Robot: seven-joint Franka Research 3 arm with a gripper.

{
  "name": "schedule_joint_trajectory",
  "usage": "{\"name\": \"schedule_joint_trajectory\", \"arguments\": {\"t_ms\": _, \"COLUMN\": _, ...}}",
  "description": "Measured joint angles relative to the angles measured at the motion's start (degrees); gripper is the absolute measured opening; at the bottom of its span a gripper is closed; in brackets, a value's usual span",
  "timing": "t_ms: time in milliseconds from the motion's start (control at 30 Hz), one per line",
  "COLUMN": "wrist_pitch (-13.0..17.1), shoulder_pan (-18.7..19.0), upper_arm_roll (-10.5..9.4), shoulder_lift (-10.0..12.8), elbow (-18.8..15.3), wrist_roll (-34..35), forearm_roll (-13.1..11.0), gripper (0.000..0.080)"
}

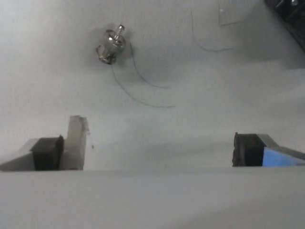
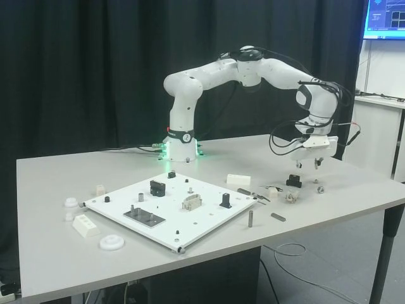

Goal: Place Ethernet.

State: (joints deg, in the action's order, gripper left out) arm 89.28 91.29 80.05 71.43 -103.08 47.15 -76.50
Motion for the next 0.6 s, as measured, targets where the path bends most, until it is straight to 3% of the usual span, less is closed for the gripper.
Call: {"name": "schedule_joint_trajectory", "arguments": {"t_ms": 600, "wrist_pitch": -0.21, "shoulder_pan": -0.94, "upper_arm_roll": 0.25, "shoulder_lift": -0.9, "elbow": 0.18, "wrist_roll": -0.08, "forearm_roll": 2.91, "gripper": 0.08}}
